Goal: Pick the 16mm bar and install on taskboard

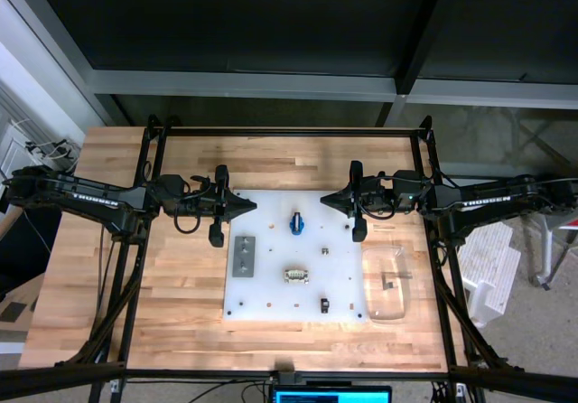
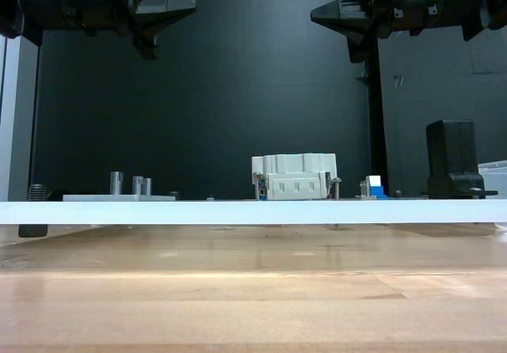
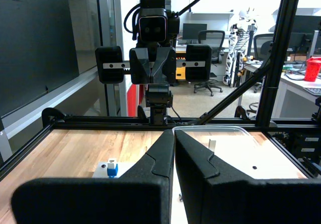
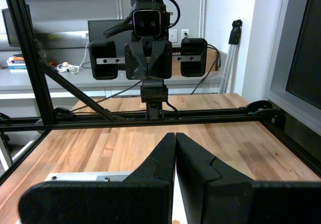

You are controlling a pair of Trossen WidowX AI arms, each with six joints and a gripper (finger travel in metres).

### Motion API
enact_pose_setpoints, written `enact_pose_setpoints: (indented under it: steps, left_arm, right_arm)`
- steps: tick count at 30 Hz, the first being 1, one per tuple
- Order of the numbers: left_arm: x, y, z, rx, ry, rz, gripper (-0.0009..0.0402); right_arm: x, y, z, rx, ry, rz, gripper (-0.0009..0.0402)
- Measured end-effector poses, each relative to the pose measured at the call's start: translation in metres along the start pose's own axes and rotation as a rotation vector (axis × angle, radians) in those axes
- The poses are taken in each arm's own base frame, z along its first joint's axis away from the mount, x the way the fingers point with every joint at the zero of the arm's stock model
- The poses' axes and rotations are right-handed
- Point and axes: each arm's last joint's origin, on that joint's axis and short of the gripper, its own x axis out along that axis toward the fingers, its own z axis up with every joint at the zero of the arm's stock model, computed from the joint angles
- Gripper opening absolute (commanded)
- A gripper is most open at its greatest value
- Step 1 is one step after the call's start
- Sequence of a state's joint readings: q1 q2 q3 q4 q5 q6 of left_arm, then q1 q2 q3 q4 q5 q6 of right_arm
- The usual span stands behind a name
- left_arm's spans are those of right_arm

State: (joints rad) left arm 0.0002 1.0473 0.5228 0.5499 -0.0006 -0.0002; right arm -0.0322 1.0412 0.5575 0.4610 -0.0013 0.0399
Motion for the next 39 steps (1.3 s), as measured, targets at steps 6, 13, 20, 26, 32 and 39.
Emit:
enact_pose_setpoints:
  steps: [6,13,20,26,32,39]
  left_arm:
    - [0.000,0.000,0.000,0.000,0.000,0.000,0.0000]
    - [0.000,0.000,0.000,0.000,0.000,0.000,0.0000]
    - [0.000,0.000,0.000,0.000,0.000,0.000,0.0000]
    - [0.000,0.000,0.000,0.000,0.000,0.000,0.0000]
    - [0.000,0.000,0.000,0.000,0.000,0.000,0.0000]
    - [0.000,0.000,0.000,0.000,0.000,0.000,0.0000]
  right_arm:
    - [0.000,0.000,0.000,0.000,0.000,0.000,0.0000]
    - [0.000,0.000,0.000,0.000,0.000,0.000,0.0000]
    - [0.000,0.000,0.001,0.069,0.002,0.010,0.0000]
    - [0.002,0.005,0.005,0.075,0.117,0.036,0.0000]
    - [0.001,0.014,0.012,0.068,0.305,0.050,0.0000]
    - [-0.008,0.021,0.022,0.060,0.528,0.030,0.0000]
